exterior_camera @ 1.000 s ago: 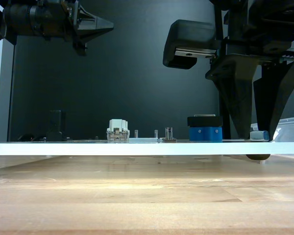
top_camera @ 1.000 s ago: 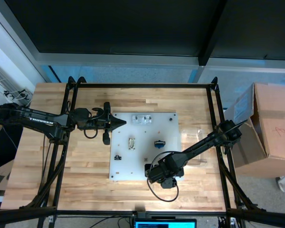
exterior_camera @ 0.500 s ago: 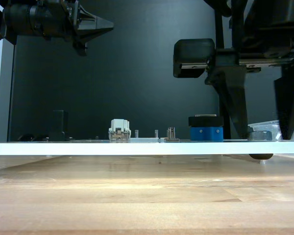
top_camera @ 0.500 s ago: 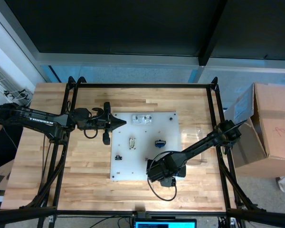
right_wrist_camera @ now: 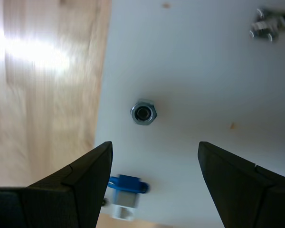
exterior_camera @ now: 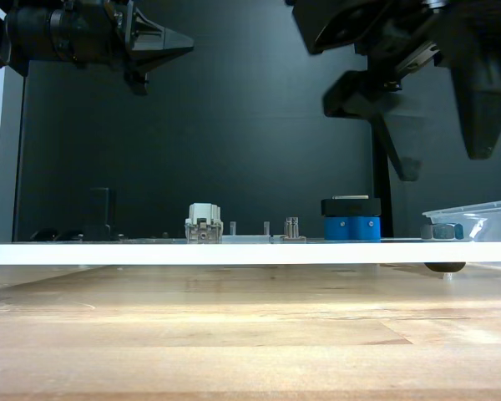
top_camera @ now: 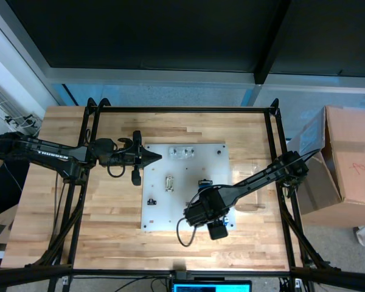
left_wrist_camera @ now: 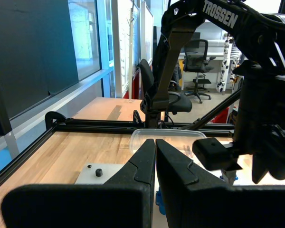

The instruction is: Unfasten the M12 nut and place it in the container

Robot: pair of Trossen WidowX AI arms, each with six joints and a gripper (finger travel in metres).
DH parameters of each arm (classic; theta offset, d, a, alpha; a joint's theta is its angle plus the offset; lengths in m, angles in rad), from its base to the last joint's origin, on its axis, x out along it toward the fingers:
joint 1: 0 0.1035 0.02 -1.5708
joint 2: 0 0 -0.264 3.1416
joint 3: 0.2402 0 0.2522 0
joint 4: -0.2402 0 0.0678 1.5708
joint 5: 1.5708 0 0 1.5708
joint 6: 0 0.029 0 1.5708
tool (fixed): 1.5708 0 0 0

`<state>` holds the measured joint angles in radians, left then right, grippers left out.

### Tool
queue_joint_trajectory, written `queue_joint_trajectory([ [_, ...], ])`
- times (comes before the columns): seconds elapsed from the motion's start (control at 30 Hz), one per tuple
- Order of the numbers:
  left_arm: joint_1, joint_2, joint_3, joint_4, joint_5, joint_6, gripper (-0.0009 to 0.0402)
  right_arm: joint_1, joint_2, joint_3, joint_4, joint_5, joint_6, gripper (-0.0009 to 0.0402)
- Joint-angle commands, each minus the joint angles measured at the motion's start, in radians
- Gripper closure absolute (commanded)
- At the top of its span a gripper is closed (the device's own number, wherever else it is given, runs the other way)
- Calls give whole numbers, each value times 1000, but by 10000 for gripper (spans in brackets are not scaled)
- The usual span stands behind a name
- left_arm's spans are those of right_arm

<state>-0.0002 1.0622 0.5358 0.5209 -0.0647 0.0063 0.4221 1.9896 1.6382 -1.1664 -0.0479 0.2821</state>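
1. The wooden desk point(top_camera: 109, 243) carries a white board point(top_camera: 161, 216) at its middle, framed by black rails.
2. The left tool point(top_camera: 157, 157) is held level above the board's far left edge, pointing inward; in the low view it point(exterior_camera: 188, 39) hangs high over the desk. Its fingers point(left_wrist_camera: 145, 156) are seen pressed together with only a thin slit between them, and nothing is gripped.
3. The right tool point(top_camera: 202, 214) is held over the board's near right part, pointing down. In the low view it point(exterior_camera: 442, 163) is raised well above the board, and its fingers point(exterior_camera: 401, 150) are spread wide with nothing between them.
4. A clear container point(top_camera: 246, 170) is set on the desk just beside the board's right edge; its rim point(exterior_camera: 484, 209) is seen behind the board's near right corner in the low view.
5. A blue block point(exterior_camera: 351, 227) and a grey connector point(exterior_camera: 204, 225) stand mid-board, well apart.
6. The M12 nut point(right_wrist_camera: 143, 113) is seen on its stud on the white board, lying flat with the dark stud end in its bore. It is framed by the right tool's open fingers point(right_wrist_camera: 92, 171) and touched by neither. In the low view the nut point(exterior_camera: 439, 230) sits low against the board, in front of the container, not in it.
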Motion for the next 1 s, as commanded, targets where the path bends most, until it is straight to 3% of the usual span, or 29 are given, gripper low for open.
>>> queue_joint_trajectory([
  [0.03, 0, 0, 0, 0, 0, 0, 393, 2, -2, 1, 8, 61, 194, 142],
  [0.13, 0, 0, 0, 0, 0, 0, 393, 9, -2, 1, 5, 114, 393, 142],
  [0.33, 0, 0, 0, 0, 0, 0, 393, 19, -1, 0, 21, 112, 678, 142],
  [0.63, 0, 0, 0, 0, 0, 0, 393, 30, 38, -23, 84, 82, 832, 142],
  [1.0, 0, 0, 0, 0, 0, 0, 393, 39, 48, -52, 116, 81, 842, 142],
])
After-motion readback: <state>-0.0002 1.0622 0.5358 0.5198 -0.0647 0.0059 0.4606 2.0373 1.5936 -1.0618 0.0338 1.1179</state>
